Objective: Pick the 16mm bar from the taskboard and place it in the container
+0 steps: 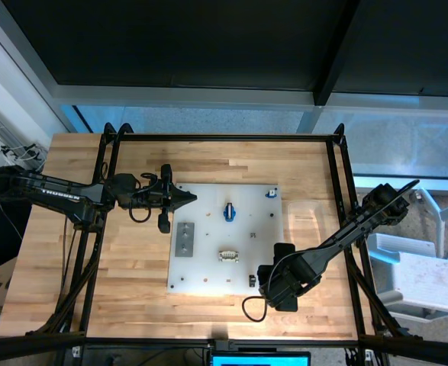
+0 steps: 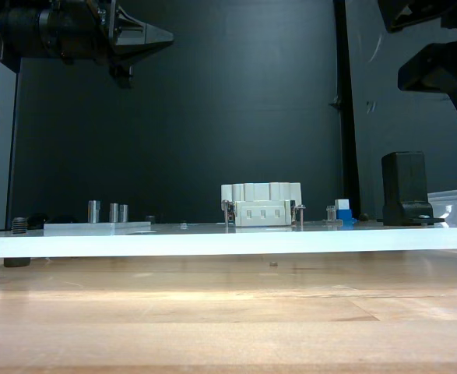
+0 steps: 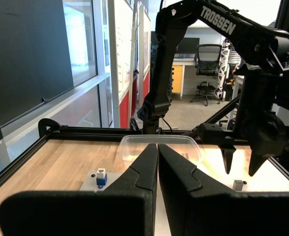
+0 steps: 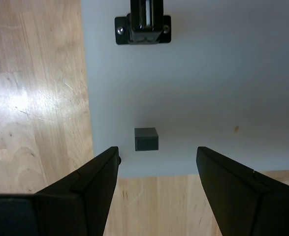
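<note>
Left gripper point(image 1: 190, 198) was held high over the far left corner of the board point(image 1: 208, 271) and pointed across it, with its jaws closed together on nothing. A grey block point(image 1: 185, 238) was mounted near the board's left edge. A blue knob point(image 1: 230, 211) and a connector point(image 1: 227, 257) were mounted toward the middle. A black clip point(image 4: 143, 23) was fixed close to the board's near edge, on its right half.

The bar point(image 4: 146, 138) stood on the board just inside the near right corner, apart from the clip. The right gripper point(image 4: 157, 149) was positioned above the bar and pointed straight down, with its jaws spread wide. The bar was seen below the gap between them and was touched by neither. In the left wrist view the jaw tips were seen clear above the bar.

The container point(image 1: 306, 204) was set on the table point(image 1: 132, 290) just beside the board's right edge, along its far half, well apart from the bar.
</note>
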Robot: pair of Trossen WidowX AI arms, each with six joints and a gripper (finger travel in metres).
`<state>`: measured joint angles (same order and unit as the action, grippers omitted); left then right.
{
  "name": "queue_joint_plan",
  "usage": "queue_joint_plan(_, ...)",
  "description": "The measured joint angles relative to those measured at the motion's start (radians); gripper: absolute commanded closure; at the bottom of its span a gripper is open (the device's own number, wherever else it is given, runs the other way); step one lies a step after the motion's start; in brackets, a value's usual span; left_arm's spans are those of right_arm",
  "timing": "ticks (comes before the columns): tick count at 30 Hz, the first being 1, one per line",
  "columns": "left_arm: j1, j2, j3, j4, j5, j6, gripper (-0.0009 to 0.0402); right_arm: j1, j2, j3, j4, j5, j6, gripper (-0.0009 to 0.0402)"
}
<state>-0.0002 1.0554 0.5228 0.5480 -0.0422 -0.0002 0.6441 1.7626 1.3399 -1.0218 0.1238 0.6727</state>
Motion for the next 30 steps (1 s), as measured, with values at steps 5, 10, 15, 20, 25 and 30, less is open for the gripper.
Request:
queue_joint_plan(5, 0.000, 0.000, 0.000, 0.000, 0.000, 0.000, 0.0393, 0.002, 0.000, -0.034, 0.040, 0.000, 0.002, 0.0182)
queue_joint_plan(10, 0.000, 0.000, 0.000, 0.000, 0.000, 0.000, 0.0393, 0.006, 0.000, -0.069, 0.079, 0.000, 0.002, 0.0182)
queue_joint_plan(15, 0.000, 0.000, 0.000, 0.000, 0.000, 0.000, 0.0393, 0.010, 0.000, -0.090, 0.104, 0.012, 0.001, 0.0182)
queue_joint_plan(20, 0.000, 0.000, 0.000, 0.000, 0.000, 0.000, 0.0393, 0.012, 0.000, -0.122, 0.155, 0.014, 0.001, 0.0182)
queue_joint_plan(25, 0.000, 0.000, 0.000, 0.000, 0.000, 0.000, 0.0393, 0.014, 0.007, -0.133, 0.167, 0.014, -0.001, 0.0182)
queue_joint_plan(30, 0.000, 0.000, 0.000, 0.000, 0.000, 0.000, 0.0393, 0.019, 0.020, -0.133, 0.177, 0.014, -0.001, 0.0192)
